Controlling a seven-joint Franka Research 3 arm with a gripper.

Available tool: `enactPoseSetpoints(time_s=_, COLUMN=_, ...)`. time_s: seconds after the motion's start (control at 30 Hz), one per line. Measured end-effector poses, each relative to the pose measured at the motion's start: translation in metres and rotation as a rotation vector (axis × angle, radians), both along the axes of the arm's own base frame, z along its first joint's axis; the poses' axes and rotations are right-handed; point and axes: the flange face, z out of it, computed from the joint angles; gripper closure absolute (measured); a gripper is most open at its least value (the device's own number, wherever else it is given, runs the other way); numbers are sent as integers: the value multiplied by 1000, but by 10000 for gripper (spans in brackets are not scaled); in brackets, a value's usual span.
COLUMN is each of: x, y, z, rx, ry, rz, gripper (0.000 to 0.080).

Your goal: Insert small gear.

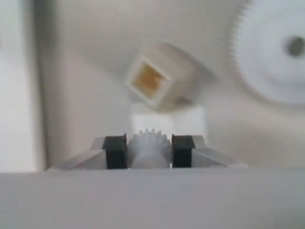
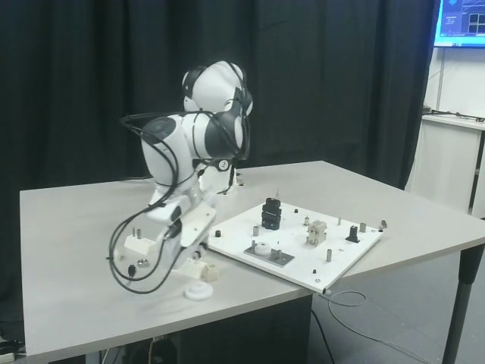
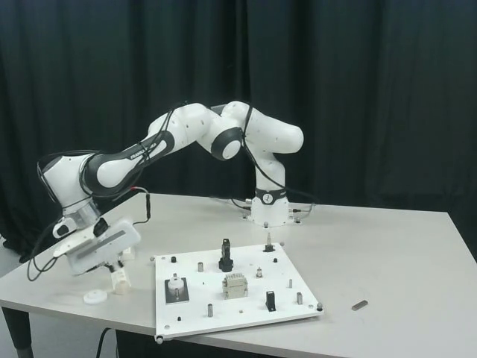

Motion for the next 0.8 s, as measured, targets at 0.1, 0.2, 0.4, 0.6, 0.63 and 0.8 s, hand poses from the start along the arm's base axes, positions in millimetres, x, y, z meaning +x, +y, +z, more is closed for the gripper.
enactPoseSetpoints(time_s=0.1, x=1, y=12, z=-1, rx=27, ry=25, rz=2, gripper=606)
enactPoseSetpoints(time_s=0.2, x=2, y=25, z=-2, rx=47, ry=54, rz=-4, gripper=606)
enactPoseSetpoints(time_s=0.4, x=3, y=51, z=-4, rx=72, ry=107, rz=-8, gripper=606)
enactPoseSetpoints(time_s=0.6, x=3, y=76, z=-3, rx=76, ry=145, rz=-17, gripper=606)
enactPoseSetpoints(time_s=0.63, x=3, y=80, z=-3, rx=77, ry=150, rz=-18, gripper=606)
enactPoseSetpoints(time_s=0.8, x=2, y=98, z=2, rx=80, ry=169, rz=-24, gripper=606)
